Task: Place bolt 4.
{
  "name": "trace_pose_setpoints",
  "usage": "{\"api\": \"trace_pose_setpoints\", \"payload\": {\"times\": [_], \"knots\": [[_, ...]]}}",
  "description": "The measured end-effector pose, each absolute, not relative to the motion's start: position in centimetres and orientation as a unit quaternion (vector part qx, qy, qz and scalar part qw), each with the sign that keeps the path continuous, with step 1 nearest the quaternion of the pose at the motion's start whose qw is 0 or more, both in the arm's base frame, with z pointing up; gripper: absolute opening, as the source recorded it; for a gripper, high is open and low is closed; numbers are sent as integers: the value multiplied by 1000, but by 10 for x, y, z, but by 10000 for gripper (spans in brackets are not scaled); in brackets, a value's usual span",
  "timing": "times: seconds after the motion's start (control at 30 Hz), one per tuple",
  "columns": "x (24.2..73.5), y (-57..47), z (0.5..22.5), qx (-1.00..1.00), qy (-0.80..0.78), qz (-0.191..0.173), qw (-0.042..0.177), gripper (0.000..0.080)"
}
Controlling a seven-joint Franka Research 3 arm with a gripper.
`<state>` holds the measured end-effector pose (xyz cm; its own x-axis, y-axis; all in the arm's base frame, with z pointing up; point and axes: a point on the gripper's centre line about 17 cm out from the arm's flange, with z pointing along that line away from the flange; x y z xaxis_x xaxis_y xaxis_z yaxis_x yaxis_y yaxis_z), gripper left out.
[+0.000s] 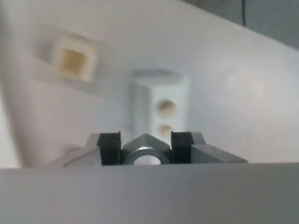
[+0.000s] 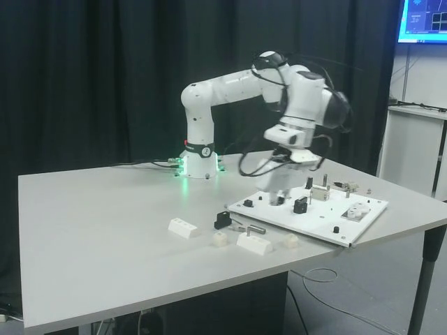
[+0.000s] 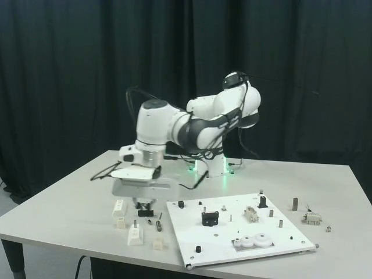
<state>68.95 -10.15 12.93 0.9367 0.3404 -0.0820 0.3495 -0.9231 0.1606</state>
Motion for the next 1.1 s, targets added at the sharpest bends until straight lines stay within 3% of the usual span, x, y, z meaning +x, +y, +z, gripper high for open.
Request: {"api": "trace_pose_setpoints", "payload": {"times": [0.37, 0.63, 1.1], "knots": [[675, -179, 122, 987, 137, 15, 86, 225], [678, -215, 102, 987, 135, 38, 80, 225], [681, -222, 66, 986, 154, 35, 46, 225]]}}
